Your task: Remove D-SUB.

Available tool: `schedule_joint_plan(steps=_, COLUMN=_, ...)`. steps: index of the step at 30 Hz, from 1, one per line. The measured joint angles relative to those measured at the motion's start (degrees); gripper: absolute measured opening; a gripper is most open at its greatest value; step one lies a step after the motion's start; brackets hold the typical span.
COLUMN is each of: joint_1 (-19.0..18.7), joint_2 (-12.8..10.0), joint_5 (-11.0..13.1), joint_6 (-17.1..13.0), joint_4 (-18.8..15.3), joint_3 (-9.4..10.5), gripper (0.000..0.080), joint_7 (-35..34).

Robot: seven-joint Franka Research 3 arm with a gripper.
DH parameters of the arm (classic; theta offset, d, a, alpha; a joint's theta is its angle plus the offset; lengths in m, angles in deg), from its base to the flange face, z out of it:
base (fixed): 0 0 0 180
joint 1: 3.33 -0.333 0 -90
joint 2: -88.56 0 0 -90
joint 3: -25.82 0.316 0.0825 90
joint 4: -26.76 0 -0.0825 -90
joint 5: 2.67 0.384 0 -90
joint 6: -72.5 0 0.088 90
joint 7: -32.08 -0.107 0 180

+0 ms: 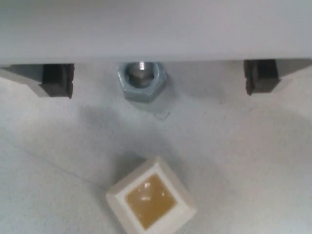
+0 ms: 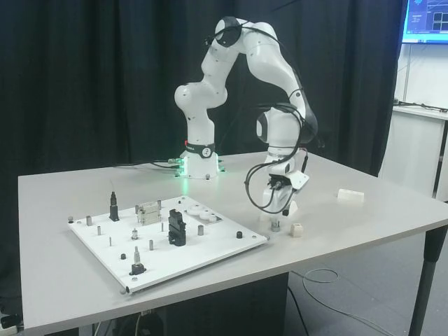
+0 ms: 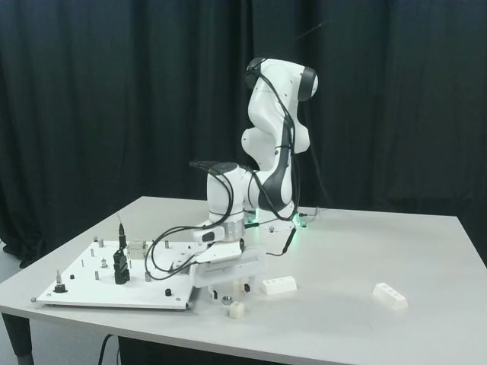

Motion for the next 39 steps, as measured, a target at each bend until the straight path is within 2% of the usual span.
schedule_joint_plan(steps=1, joint_1=-0.04, joint_2=0.33, joint_5=-0.48, joint_6=0.15, joint_4=-0.07, joint_3=0.0, gripper=0.0618, joint_7=-0.36)
schedule_joint_plan(steps=2, joint_1=-0.07, joint_2=0.69, joint_5=-0.98, joint_6=0.35, joint_4=-0.13, joint_3=0.0, gripper=0.0789, joint_7=-0.68)
schedule_joint_plan(steps=13, joint_1=-0.13, joint_2=3.64, joint_5=-6.06, joint_6=3.04, joint_4=-0.24, joint_3=0.0, gripper=0.08, joint_7=-3.85)
schedule_joint_plan(steps=30, joint_1=0.06, joint_2=5.28, joint_5=-8.67, joint_6=4.05, joint_4=0.1, joint_3=-0.16, gripper=0.08, joint_7=-6.09)
schedule_joint_plan(steps=34, joint_1=0.14, joint_2=5.29, joint_5=-9.73, joint_6=4.0, joint_4=0.56, joint_3=-0.78, gripper=0.08, joint_7=-6.19)
schedule_joint_plan(steps=39, joint_1=0.5, joint_2=5.29, joint_5=-12.24, joint_6=3.97, joint_4=1.63, joint_3=-2.57, gripper=0.08, joint_7=-6.38)
